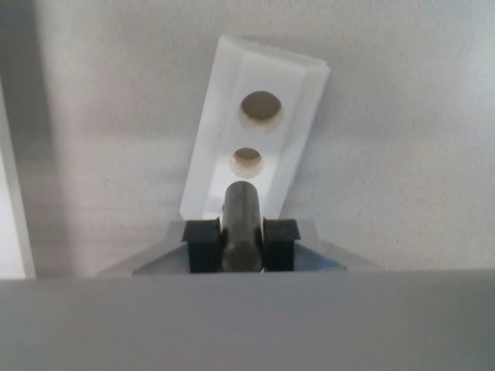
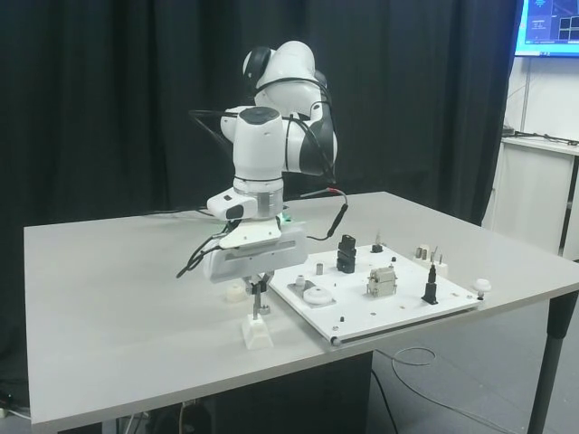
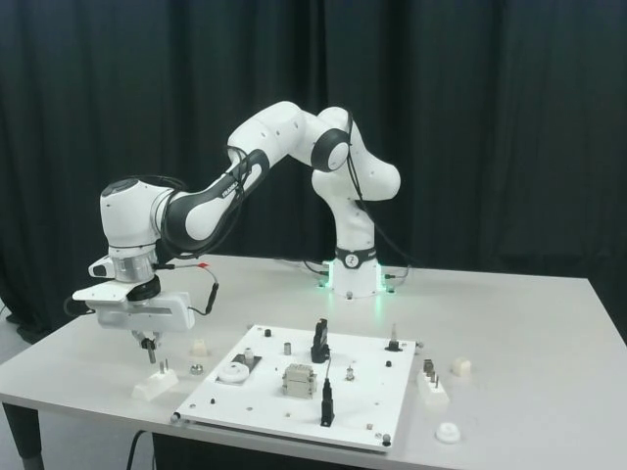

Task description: Insert round peg 3.

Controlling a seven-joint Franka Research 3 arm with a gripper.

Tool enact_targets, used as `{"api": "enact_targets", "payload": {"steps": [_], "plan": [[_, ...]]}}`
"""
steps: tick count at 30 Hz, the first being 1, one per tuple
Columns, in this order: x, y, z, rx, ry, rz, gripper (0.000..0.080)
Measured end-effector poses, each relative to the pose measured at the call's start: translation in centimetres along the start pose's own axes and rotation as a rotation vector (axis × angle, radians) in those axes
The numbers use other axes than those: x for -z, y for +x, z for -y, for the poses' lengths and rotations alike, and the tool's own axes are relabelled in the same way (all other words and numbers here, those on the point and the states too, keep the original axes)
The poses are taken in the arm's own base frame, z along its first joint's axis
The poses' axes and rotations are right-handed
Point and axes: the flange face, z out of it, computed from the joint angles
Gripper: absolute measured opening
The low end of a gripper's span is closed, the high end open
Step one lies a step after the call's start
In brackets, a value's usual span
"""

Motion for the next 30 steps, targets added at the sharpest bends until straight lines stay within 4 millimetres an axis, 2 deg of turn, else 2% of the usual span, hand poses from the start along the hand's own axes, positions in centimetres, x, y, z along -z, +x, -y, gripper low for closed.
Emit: {"api": "enact_targets", "payload": {"steps": [14, 30], "plan": [[0.7, 0.0, 0.9, -0.003, 0.025, -0.013, 0.0112], [4.0, -1.3, 5.1, 0.043, 0.066, -0.038, 0.0112]]}}
